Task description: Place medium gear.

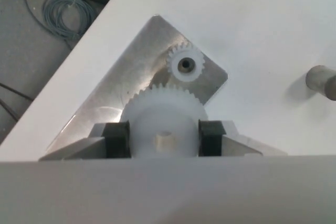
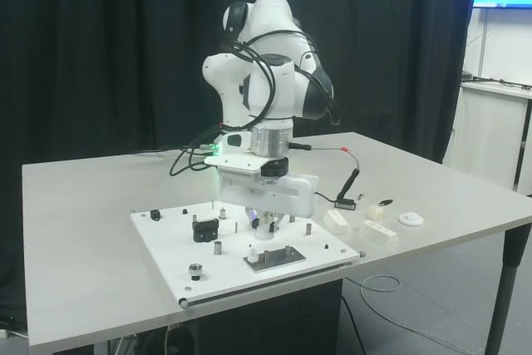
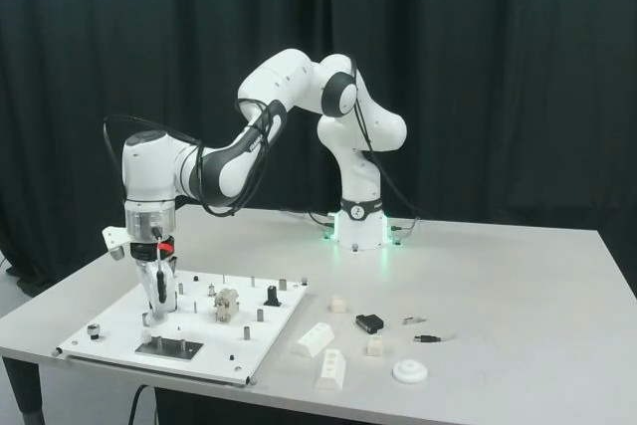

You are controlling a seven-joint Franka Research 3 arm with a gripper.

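Pincer (image 1: 164, 139) clamped on one medium gear (image 1: 164, 121), one small gear (image 1: 185, 62) beside it

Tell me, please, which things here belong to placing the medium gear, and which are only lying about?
Belong to the job:
- medium gear, held in the gripper
- metal plate under it
- small gear already on that plate
- white board

Only lying about:
- white blocks
- white disc
- black connector
- coiled cable
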